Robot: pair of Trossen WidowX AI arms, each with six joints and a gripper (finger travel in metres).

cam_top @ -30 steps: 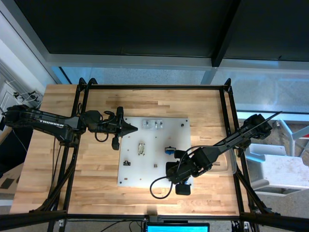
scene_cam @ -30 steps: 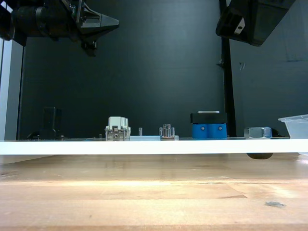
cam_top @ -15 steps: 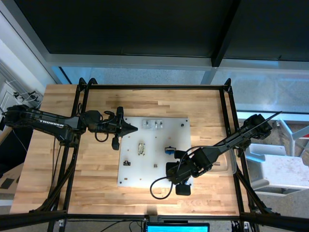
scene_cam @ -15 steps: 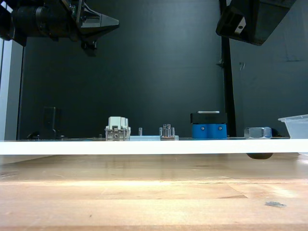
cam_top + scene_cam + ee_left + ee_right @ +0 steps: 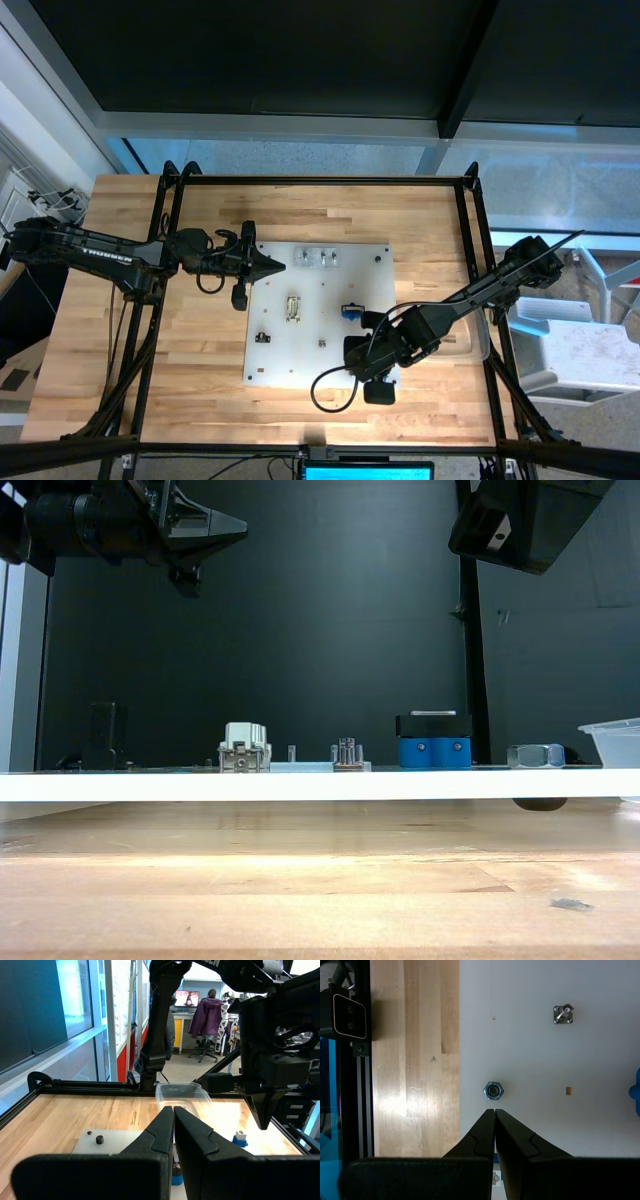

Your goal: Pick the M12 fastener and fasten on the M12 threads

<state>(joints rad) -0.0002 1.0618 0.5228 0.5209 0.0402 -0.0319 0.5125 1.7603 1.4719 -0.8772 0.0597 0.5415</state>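
Your right end effector (image 5: 494,1110) is closed: its two fingers press together to a point with nothing between them. It points straight down at the white board (image 5: 535,1050), near the board's near right edge. The M12 nut (image 5: 493,1090) lies just off those fingertips, apart from them and untouched. It is a small silver hexagon with a dark centre, sitting close to the board's edge where the wooden worktop (image 5: 420,1060) begins.

In the low view you see the nut (image 5: 536,756) flat at board level, with no black ribs showing beneath it. It stands in front of the clear tray (image 5: 612,742), not inside it. The dark centre may be the stud filling the bore, but you cannot tell from these views whether the nut is threaded on. In the high view the right arm covers that spot. The low view also shows the right arm's dark body hanging well above the board's right end.

The blue connector block (image 5: 435,751) sits on the board, left of the nut in the low view.

Your left end effector (image 5: 281,267) is closed too and grips nothing. It hovers level over the board's far left edge, pointing inward, well apart from the nut.
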